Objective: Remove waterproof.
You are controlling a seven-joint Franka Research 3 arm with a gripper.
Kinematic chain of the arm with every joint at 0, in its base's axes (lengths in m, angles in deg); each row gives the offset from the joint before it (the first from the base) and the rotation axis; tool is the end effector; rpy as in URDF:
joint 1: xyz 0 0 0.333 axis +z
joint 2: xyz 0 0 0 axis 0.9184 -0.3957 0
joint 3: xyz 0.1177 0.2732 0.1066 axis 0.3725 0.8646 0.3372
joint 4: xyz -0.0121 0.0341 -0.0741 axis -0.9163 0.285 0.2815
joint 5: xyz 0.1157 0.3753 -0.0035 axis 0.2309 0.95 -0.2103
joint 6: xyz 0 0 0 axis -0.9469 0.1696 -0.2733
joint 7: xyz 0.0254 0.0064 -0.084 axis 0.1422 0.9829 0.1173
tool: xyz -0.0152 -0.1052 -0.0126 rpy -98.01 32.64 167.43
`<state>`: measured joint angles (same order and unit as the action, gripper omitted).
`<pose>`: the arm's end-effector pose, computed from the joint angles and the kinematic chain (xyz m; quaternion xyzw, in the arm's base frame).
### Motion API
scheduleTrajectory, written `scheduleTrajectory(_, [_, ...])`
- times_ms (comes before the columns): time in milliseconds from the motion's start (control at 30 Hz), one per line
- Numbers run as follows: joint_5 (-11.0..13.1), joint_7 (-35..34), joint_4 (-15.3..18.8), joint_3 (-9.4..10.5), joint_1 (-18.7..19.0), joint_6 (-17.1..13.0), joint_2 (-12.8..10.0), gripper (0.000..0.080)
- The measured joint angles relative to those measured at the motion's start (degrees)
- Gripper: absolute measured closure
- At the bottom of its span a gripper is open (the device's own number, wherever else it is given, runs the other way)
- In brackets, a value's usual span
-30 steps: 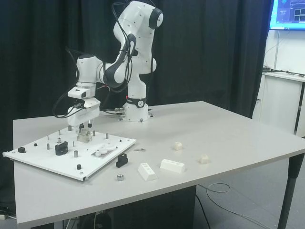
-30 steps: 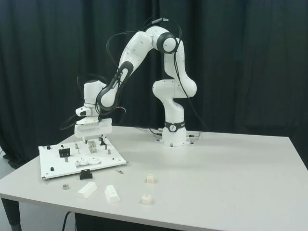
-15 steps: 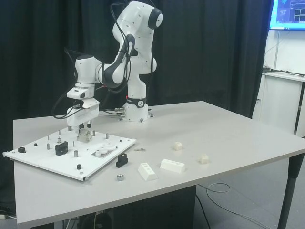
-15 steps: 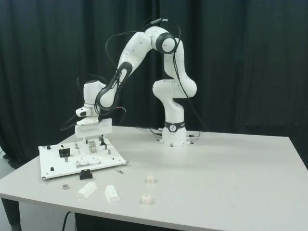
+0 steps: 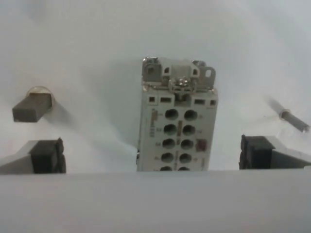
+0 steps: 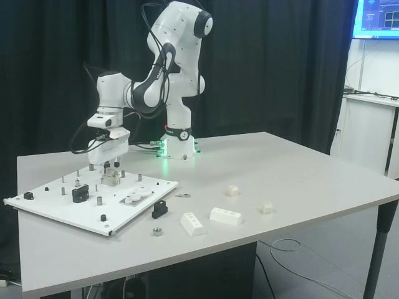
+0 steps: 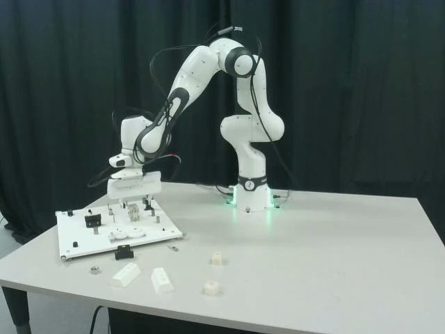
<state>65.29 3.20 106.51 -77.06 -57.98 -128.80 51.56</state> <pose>0.2852 -0.3933 0.2385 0.9996 -0.0066 0.0182 0.0186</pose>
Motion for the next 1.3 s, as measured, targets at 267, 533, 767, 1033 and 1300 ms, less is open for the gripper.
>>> scheduleTrajectory(267, [0.9, 0.7, -0.5, 0.22, 0.0, 0.0, -0.2, 0.0003])
scheduleTrajectory(533, [1.2, 0.7, -0.9, 0.79, 0.0, 0.0, -0.8, 0.0003])
scheduleTrajectory(767, [2.5, 0.7, -1.6, 1.65, -0.5, 0.0, -2.4, 0.0003])
scheduleTrajectory(1033, [3.3, 0.7, -2.6, 3.1, -1.6, 0.0, -4.3, 0.0003])
scheduleTrajectory(1300, [3.3, 0.7, -2.8, 3.72, -2.3, 0.0, -4.9, 0.0003])
